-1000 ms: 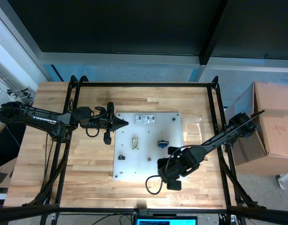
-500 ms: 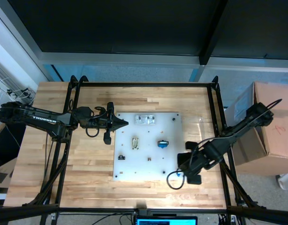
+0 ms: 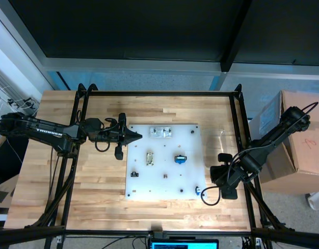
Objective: Unfasten the M12 nut and place it in the container
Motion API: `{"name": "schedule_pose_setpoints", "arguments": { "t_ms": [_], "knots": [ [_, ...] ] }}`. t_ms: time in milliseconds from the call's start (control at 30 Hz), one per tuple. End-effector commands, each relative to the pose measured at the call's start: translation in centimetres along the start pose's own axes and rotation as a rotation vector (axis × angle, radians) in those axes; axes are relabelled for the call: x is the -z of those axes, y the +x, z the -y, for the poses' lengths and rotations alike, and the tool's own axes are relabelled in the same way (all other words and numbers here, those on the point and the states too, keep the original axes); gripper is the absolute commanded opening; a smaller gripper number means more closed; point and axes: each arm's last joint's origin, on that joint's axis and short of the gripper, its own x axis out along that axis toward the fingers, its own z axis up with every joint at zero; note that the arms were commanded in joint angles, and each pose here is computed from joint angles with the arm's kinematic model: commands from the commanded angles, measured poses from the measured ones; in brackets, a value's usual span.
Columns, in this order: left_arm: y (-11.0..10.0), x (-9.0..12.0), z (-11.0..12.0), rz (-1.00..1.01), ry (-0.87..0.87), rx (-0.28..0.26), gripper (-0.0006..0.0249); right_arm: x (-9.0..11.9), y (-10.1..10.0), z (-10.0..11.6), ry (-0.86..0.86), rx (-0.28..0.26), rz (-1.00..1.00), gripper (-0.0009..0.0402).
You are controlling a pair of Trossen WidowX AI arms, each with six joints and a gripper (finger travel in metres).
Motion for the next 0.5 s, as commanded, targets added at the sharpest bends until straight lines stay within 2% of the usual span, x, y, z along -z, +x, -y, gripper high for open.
{"name": "schedule_pose_setpoints", "arguments": {
  "t_ms": [33,300,500],
  "knots": [
    [0.0,0.0,0.0,0.0,0.0,0.001,0.0,0.4,1.0,0.2,-0.003,0.007,-0.008,0.0007],
    [0.0,0.0,0.0,0.0,0.0,0.0,0.0,1.3,4.5,0.2,0.014,-0.005,-0.05,0.0007],
    [0.0,0.0,0.0,0.0,0.0,0.0,0.0,2.0,6.4,0.2,0.028,0.003,-0.062,0.0007]
  ]
}}
